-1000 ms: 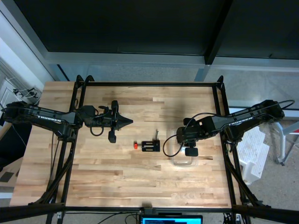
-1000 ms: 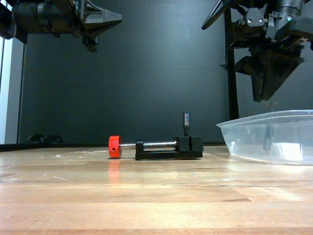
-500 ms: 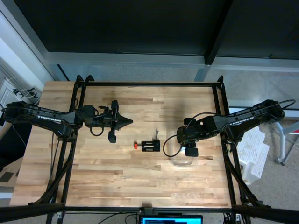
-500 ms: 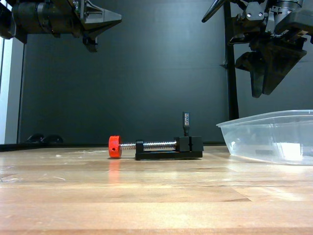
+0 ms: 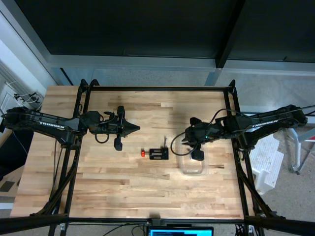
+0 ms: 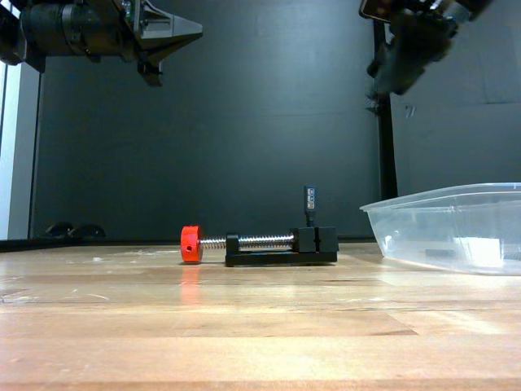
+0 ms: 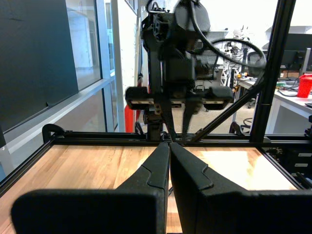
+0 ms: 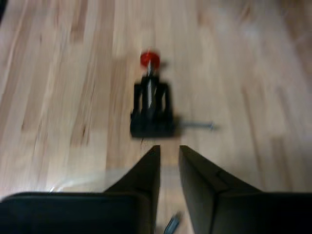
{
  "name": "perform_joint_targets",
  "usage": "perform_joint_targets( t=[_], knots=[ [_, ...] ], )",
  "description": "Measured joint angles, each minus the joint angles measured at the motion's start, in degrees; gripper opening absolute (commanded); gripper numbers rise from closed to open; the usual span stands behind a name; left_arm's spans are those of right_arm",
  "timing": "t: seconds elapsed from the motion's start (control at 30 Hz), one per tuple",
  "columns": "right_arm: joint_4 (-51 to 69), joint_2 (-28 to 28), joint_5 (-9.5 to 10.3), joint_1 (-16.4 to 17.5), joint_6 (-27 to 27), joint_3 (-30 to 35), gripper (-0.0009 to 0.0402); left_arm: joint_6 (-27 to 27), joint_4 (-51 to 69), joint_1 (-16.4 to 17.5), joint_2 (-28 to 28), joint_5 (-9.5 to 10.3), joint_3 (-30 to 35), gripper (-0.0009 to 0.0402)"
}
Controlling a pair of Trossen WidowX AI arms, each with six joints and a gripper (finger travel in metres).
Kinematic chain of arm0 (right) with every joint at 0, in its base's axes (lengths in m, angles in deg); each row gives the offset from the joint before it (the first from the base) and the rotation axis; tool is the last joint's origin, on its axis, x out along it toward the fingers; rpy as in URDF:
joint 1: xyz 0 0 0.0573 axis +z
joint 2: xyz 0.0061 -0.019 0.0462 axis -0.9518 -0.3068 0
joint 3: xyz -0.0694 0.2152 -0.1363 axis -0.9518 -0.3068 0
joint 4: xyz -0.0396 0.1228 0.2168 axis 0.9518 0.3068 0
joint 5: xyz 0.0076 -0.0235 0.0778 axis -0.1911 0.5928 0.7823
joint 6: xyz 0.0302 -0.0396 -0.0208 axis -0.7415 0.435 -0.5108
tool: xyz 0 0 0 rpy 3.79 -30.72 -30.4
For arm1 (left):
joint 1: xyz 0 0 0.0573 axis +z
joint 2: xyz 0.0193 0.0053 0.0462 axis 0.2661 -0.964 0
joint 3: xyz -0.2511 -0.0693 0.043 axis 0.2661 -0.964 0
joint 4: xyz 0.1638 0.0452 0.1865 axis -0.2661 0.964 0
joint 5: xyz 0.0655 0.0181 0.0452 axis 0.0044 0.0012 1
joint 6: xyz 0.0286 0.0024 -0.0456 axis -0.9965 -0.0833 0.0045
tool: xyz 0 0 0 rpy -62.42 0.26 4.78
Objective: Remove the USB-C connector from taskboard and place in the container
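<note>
A pale butcher-block wooden table (image 5: pixel 123 187) sits inside a black metal frame (image 5: pixel 157 89) — a blue-lit screen (image 5: pixel 180 231) at its near edge, white papers (image 5: pixel 268 164) off its right side.

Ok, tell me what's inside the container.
Through the container's clear wall: the dark USB-C connector and a white piece on the floor. From above, the right gripper, fingers open, covers part; left gripper parked high, shut.

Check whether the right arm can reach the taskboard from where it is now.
Probably yes: the right gripper hovers over the container rim, facing the taskboard, with nothing between. The left gripper is parked high at left.
</note>
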Motion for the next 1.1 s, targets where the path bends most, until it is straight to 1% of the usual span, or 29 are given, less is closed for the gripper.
perform_joint_targets(
  t=[0.03, 0.13, 0.17, 0.23, 0.47, 0.53, 0.67, 0.73, 0.87, 1.1],
  knots=[
    [-1.14, 0.31, 0.96, -0.79, 0.96, -0.17, -0.0004, 0.00, 0.00, 0.00, 0.00, 0.00, -0.02, 0.0000],
    [-5.29, 0.72, 4.46, -2.95, 3.17, -0.48, 0.0006, 0.00, 0.00, 0.00, 0.00, 0.02, 0.00, 0.0000],
    [-6.58, 0.72, 4.94, -3.45, 3.69, -0.55, 0.0005, 0.02, 0.00, 0.00, 0.00, 0.00, 0.00, 0.0000],
    [-9.53, 0.72, 5.11, -4.22, 4.72, -0.57, -0.0001, 0.02, 0.00, 0.00, 0.00, 0.02, -0.02, 0.0000],
    [-19.02, 0.72, 5.20, -6.91, 8.35, -0.61, 0.0000, 0.02, 0.02, 0.00, 0.00, 0.00, -0.02, 0.0000],
    [-21.64, 0.72, 5.20, -7.28, 9.22, -0.61, 0.0000, 0.00, 0.02, 0.00, 0.00, 0.02, -0.02, 0.0000],
    [-27.56, 0.72, 5.81, -7.69, 10.23, -1.27, 0.0000, 0.00, 0.02, 0.00, 0.00, 0.02, 0.00, 0.0000],
    [-30.84, 0.72, 5.90, -7.96, 10.38, -2.25, 0.0000, 0.00, 0.00, 0.00, 0.00, 0.02, 0.00, 0.0000],
    [-37.03, 1.11, 7.74, -8.72, 10.08, -5.49, 0.0000, 0.00, 0.00, 0.00, 0.00, 0.00, -0.02, 0.0000],
    [-48.81, 2.03, 7.82, -9.33, 9.01, -11.23, 0.0000, 0.00, 0.02, 0.00, 0.00, 0.00, 0.00, 0.0000]
  ],
)
